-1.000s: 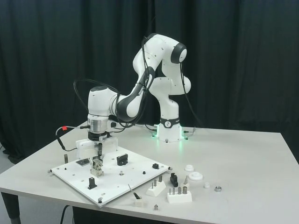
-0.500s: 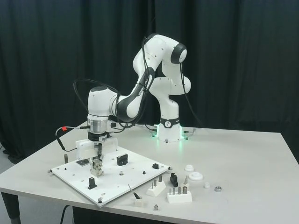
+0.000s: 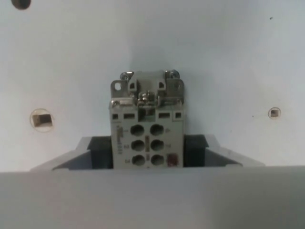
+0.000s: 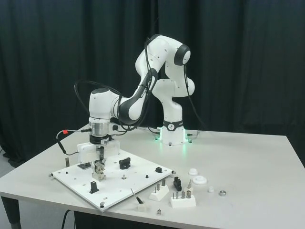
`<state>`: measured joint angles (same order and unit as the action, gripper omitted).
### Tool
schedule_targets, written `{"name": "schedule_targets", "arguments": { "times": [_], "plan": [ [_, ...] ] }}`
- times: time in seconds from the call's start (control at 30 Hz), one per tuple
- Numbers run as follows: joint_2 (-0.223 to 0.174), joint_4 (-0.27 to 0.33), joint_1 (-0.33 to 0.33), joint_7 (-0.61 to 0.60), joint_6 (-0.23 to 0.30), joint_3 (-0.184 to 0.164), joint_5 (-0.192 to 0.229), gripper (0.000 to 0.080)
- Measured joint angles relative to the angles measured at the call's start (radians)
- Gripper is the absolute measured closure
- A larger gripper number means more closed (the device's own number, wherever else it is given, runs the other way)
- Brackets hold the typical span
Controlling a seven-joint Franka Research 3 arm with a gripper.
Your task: Insert waterproof.
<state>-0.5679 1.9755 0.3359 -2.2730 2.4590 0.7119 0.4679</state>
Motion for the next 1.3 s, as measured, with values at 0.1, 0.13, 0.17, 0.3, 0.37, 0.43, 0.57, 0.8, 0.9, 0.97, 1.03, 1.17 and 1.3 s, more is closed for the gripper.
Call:
{"name": "schedule_targets", "arguments": {
  "times": [0.1,0.13,0.17,0.3,0.37,0.43,0.57,0.8,0.9,0.97,1.03,1.17,1.3],
  "plan": [
    [-0.002,-0.005,-0.001,0.0,-0.009,0.0,-0.003,0.0492],
    [-0.003,-0.007,-0.001,0.0,-0.011,0.0,-0.004,0.0492],
    [-0.004,-0.009,-0.002,-0.001,-0.014,0.001,-0.004,0.0492],
    [-0.009,-0.017,-0.003,-0.004,-0.026,0.002,-0.005,0.0492],
    [-0.011,-0.021,-0.003,-0.006,-0.031,0.004,-0.005,0.0492],
    [-0.013,-0.025,-0.003,-0.012,-0.035,0.005,-0.005,0.0492],
    [-0.016,-0.028,-0.003,-0.024,-0.035,0.006,-0.006,0.0492],
    [-0.019,-0.03,-0.003,-0.029,-0.035,0.01,-0.008,0.0492],
    [-0.019,-0.03,-0.003,-0.032,-0.035,0.01,-0.008,0.0492],
    [-0.019,-0.03,-0.002,-0.032,-0.035,0.01,-0.008,0.0492],
    [-0.02,-0.03,-0.002,-0.032,-0.035,0.01,-0.008,0.0492],
    [-0.019,-0.03,-0.001,-0.032,-0.035,0.01,-0.008,0.0492],
    [-0.019,-0.03,0.002,-0.032,-0.037,0.009,-0.008,0.0492]
  ]
}}
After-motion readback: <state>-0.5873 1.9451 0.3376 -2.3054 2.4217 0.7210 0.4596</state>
